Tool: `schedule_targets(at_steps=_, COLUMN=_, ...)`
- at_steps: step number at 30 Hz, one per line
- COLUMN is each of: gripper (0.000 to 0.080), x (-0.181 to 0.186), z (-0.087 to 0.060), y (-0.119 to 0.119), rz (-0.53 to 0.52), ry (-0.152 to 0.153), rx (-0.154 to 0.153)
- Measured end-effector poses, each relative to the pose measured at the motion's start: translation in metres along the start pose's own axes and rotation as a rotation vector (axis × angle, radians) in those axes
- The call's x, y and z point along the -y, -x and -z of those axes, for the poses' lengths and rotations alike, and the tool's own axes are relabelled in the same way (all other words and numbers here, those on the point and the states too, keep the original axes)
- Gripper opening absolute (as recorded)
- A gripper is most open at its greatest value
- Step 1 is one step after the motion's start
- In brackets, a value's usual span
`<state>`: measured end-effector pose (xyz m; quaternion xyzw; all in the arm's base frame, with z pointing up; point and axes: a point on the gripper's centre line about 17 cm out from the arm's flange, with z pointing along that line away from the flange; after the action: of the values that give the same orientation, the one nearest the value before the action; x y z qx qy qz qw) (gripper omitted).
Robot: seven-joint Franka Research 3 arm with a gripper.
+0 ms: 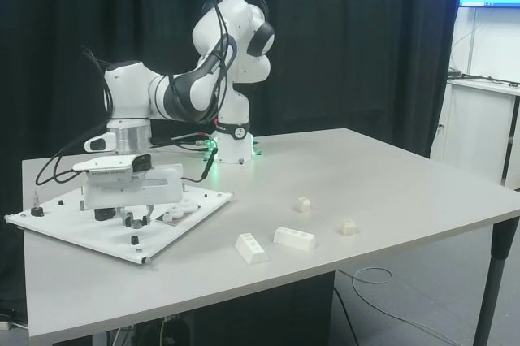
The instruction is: Place bolt 4.
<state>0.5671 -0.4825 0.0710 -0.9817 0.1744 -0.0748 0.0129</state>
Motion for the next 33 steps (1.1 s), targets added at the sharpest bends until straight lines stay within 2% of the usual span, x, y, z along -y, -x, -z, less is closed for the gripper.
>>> schedule_targets(at_steps=23, gripper=0.0252, x=0.007, z=0.010, y=-0.009, rz=0.021, ry=-0.003, rx=-0.018)
schedule_targets(at_steps=33, gripper=0.0252, x=0.026, z=0.006, y=-0.018, rz=0.071, ry=-0.016, rx=-0.028)
